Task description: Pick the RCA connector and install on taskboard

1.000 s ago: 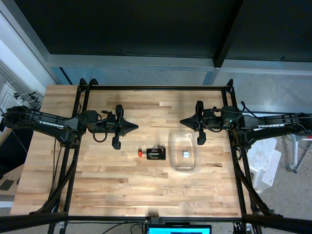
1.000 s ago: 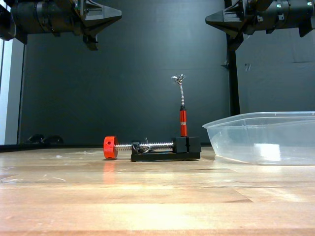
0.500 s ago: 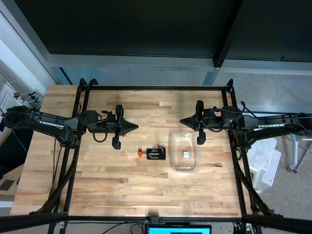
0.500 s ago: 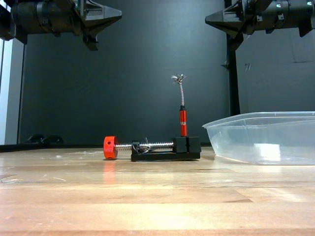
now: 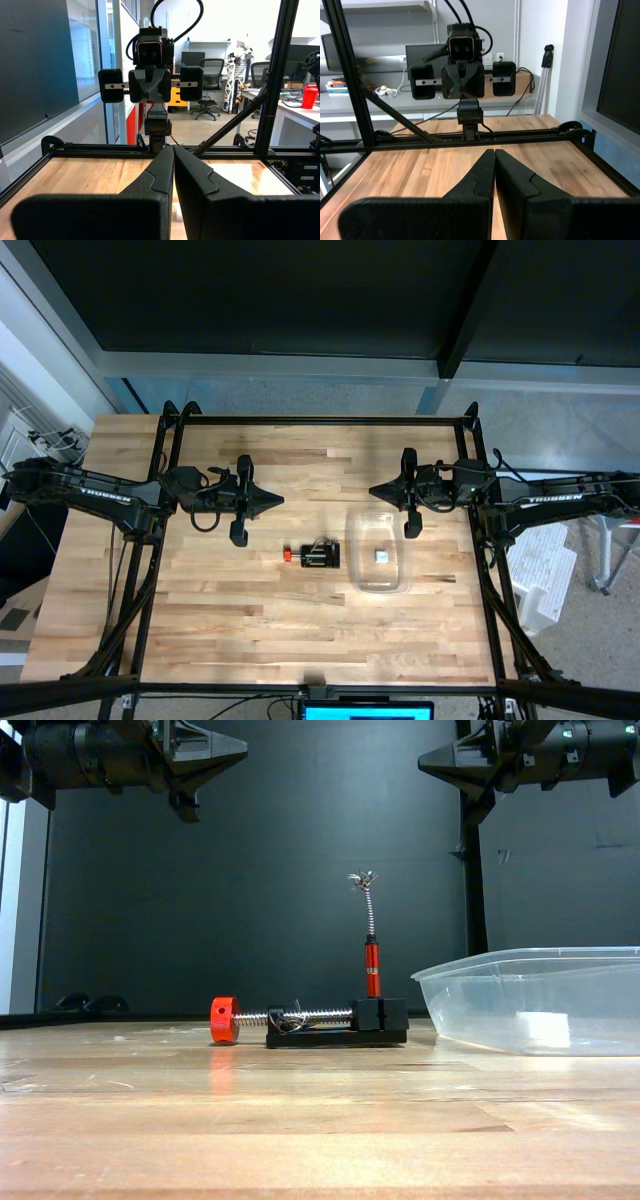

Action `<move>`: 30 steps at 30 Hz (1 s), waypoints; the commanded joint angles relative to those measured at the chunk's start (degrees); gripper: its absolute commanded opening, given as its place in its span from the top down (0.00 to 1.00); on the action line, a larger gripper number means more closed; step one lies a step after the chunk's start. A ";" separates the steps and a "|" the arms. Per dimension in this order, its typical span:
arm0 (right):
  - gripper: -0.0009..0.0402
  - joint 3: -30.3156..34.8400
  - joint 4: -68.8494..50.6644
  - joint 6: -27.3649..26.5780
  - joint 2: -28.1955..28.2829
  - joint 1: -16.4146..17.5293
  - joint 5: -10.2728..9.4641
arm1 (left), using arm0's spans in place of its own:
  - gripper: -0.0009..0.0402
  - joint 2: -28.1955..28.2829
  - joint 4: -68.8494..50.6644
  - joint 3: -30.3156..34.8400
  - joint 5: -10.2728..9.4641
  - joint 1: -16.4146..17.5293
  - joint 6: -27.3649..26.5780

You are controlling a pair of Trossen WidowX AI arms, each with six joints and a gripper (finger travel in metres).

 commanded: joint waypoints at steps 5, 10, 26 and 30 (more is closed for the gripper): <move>0.98 -1.75 2.82 1.09 0.00 0.44 -0.96 | 0.98 0.00 0.02 0.02 0.02 0.02 0.02; 0.98 -1.42 2.89 1.05 0.02 0.52 -0.94 | 0.98 0.00 0.00 0.02 0.00 0.00 0.00; 0.98 -1.42 2.75 0.50 0.00 0.52 -1.29 | 0.98 0.00 0.02 0.02 0.00 0.00 0.02; 0.98 -1.42 2.73 0.48 0.02 0.50 -1.29 | 0.98 0.00 0.00 0.02 0.02 0.00 0.02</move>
